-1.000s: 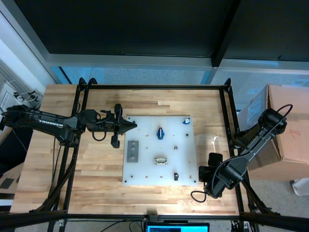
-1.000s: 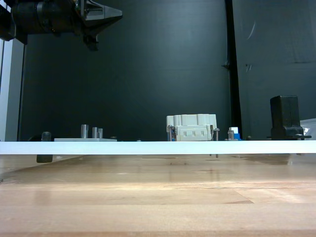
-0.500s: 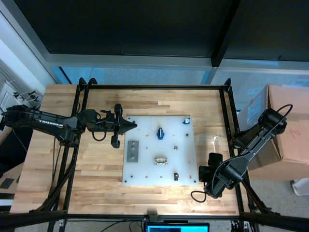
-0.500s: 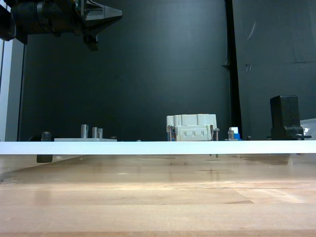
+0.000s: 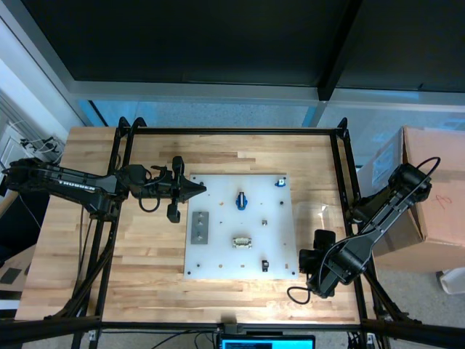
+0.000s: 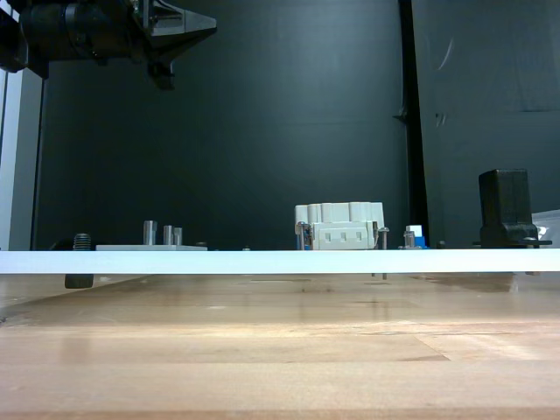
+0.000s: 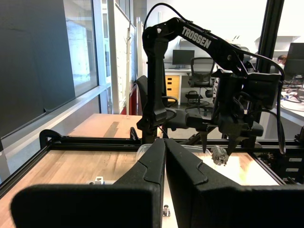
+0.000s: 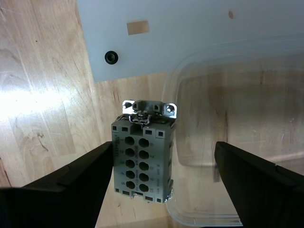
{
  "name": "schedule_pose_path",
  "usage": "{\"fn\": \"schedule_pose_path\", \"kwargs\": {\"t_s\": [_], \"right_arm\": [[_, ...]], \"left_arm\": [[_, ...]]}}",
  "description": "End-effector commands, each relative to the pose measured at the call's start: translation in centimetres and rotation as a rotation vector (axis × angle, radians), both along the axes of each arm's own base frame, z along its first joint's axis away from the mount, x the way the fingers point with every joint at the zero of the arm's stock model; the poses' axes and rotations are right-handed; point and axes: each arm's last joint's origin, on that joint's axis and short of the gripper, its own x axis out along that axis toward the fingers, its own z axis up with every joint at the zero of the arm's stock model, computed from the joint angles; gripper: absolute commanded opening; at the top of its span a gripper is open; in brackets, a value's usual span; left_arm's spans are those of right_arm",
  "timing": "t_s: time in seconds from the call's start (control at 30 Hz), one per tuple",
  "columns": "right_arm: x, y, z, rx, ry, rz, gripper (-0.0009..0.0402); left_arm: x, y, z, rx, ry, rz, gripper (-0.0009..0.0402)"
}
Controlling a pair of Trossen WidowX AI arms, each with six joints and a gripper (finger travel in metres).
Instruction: Remove the HAN10E connector from the taskboard and place in the container
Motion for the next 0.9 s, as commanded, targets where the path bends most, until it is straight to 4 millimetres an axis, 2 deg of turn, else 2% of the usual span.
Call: {"fn": "schedule_pose_path", "kwargs": {"t_s": [0.03, 0.43, 0.57, 0.6, 0.77, 0.9], "right_arm": [[0.0, 0.0, 0.0, -0.001, -0.001, -0.002, 0.0258], [0.0, 0.0, 0.1, 0.016, 0.015, 0.009, 0.006], [-0.1, 0.0, 0.1, 0.019, 0.015, 0.01, 0.0005], [-0.1, 0.0, 0.1, 0.02, 0.015, 0.011, -0.0004], [-0.1, -0.1, 0.6, 0.035, 0.006, 0.01, 0.0014], [-0.2, -0.2, 2.1, 0.06, -0.019, 0.012, 0.0012]], "left_arm": [[0.0, 0.0, 0.0, 0.0, 0.0, 0.0, 0.0], [0.0, 0.0, 0.0, 0.0, 0.0, 0.0, 0.0], [0.0, 0.0, 0.0, 0.0, 0.0, 0.0, 0.0], [0.0, 0.0, 0.0, 0.0, 0.0, 0.0, 0.0], [0.0, 0.0, 0.0, 0.0, 0.0, 0.0, 0.0], [0.0, 0.0, 0.0, 0.0, 0.0, 0.0, 0.0]]}}
